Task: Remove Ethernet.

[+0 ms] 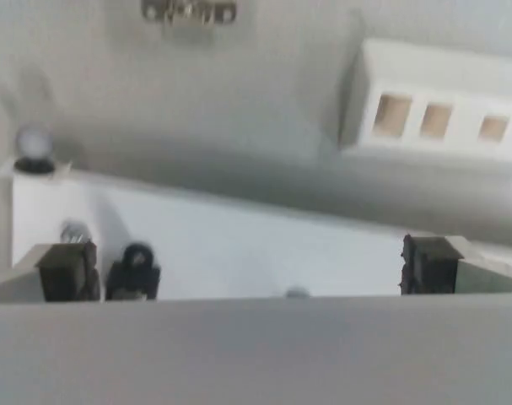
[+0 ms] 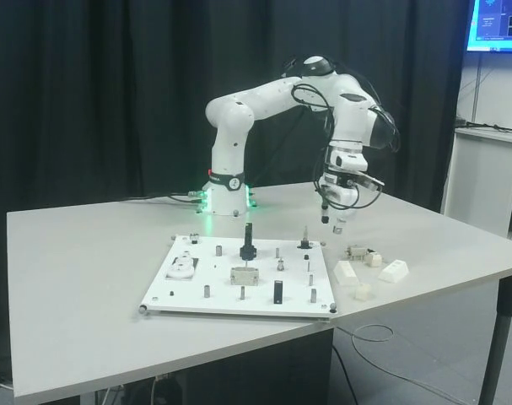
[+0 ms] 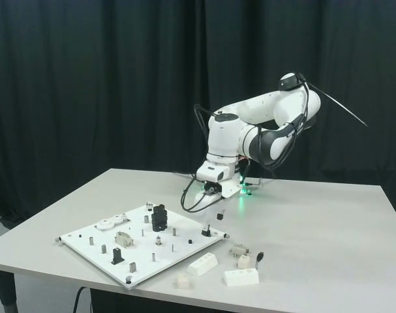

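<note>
the ethernet plug isn't clearly identifiable on the white board (image 2: 239,283), so the gripper (image 2: 331,221), fingers spread wide and empty, hovers in approach and must descend.

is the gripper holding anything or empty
Empty. In the wrist view the gripper has its jaws wide apart with only the white board between them; it hangs above the board's edge.
</note>
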Available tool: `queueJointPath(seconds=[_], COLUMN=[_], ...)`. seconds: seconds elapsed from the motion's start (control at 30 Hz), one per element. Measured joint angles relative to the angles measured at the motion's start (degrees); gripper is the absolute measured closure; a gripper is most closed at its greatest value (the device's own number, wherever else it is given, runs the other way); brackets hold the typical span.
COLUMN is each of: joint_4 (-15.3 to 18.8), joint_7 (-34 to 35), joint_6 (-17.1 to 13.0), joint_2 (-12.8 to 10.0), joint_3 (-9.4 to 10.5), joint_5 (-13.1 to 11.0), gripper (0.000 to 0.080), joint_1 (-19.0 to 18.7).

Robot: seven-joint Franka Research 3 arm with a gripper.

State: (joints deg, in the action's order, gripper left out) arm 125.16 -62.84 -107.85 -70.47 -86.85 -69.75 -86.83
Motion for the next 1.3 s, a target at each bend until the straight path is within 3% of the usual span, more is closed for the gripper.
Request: queueJointPath(seconds=[0.57, 1.3], joint_4=[6.3, 12.1], joint_7=[0.0, 0.6], joint_6=[1.6, 1.5], joint_2=[0.1, 0.6], joint_3=[-3.19, -3.38], joint_5=[0.2, -5.9], gripper=[0.0003, 0.0003], joint_1=[-2.1, -4.8])
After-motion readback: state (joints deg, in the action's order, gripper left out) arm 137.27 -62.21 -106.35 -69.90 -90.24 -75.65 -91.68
